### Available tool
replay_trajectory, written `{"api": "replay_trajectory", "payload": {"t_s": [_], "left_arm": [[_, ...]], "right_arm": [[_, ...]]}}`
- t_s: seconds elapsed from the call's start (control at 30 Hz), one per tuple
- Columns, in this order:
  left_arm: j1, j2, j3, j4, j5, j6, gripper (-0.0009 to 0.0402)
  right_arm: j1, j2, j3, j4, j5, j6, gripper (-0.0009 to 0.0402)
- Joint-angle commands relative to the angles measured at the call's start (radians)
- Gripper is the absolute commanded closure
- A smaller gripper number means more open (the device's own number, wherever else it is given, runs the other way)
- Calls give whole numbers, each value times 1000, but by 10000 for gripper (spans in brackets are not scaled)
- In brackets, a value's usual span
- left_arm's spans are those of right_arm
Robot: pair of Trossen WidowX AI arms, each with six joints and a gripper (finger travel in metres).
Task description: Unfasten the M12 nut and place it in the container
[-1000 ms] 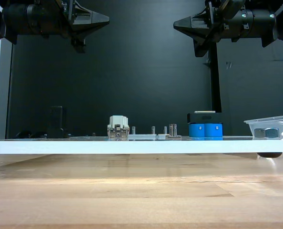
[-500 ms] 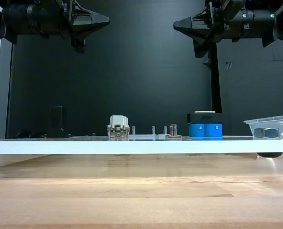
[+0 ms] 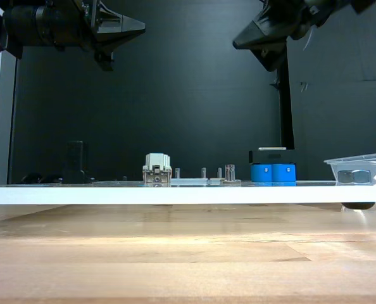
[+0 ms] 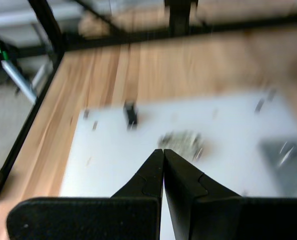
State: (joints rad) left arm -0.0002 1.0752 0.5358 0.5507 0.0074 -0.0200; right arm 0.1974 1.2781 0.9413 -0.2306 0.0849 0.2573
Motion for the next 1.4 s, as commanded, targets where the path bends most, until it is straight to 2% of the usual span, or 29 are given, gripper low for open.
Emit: {"api": "replay_trajectory", "payload": {"t_s": [0.03, 0.3, 0.57, 0.7, 0.77, 0.87, 1.1, 1.4], "left_arm": [[0, 0, 0, 0, 0, 0, 393], [0, 0, 0, 0, 0, 0, 393], [0, 0, 0, 0, 0, 0, 393], [0, 0, 0, 0, 0, 0, 393], [0, 0, 0, 0, 0, 0, 393], [0, 0, 0, 0, 0, 0, 393], [0, 0, 0, 0, 0, 0, 393], [0, 0, 0, 0, 0, 0, 393]], "right_arm": [[42, 83, 110, -154, 3, 148, 393], [138, 327, 378, -499, -4, 470, 393], [200, 537, 643, -782, -113, 725, 393], [222, 612, 737, -893, -114, 865, 393], [231, 638, 772, -938, -137, 917, 387], [240, 671, 801, -948, -164, 941, 362], [262, 701, 790, -958, -110, 1129, 267], [277, 712, 770, -961, -111, 1214, 157]]}}
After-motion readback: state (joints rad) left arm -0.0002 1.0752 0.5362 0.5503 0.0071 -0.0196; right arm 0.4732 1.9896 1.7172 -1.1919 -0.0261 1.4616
